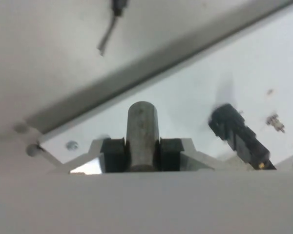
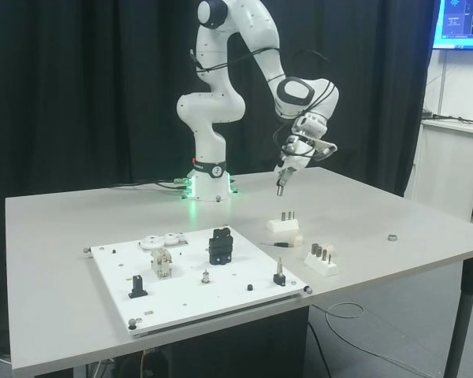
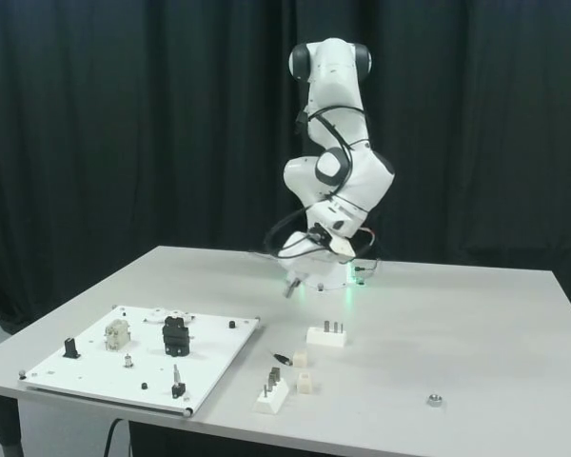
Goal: Insert round peg 4.
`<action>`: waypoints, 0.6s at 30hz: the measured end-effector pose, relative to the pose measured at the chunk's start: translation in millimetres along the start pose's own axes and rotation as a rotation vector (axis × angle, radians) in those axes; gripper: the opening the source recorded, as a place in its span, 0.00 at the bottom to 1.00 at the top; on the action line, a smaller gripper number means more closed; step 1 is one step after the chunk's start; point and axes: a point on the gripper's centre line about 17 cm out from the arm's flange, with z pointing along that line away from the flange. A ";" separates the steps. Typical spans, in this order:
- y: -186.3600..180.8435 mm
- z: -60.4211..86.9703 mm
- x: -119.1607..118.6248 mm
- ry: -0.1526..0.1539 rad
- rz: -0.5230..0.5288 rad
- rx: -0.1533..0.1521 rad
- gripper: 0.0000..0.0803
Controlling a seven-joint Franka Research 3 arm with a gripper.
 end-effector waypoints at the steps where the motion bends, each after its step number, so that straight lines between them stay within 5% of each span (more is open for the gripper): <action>1: 3.3 0.3 -2.9 0.000 0.004 -0.001 0.19; 8: 27.3 6.5 -20.0 0.020 0.058 0.001 0.19; 18: 54.5 28.7 -41.9 0.090 0.158 0.025 0.19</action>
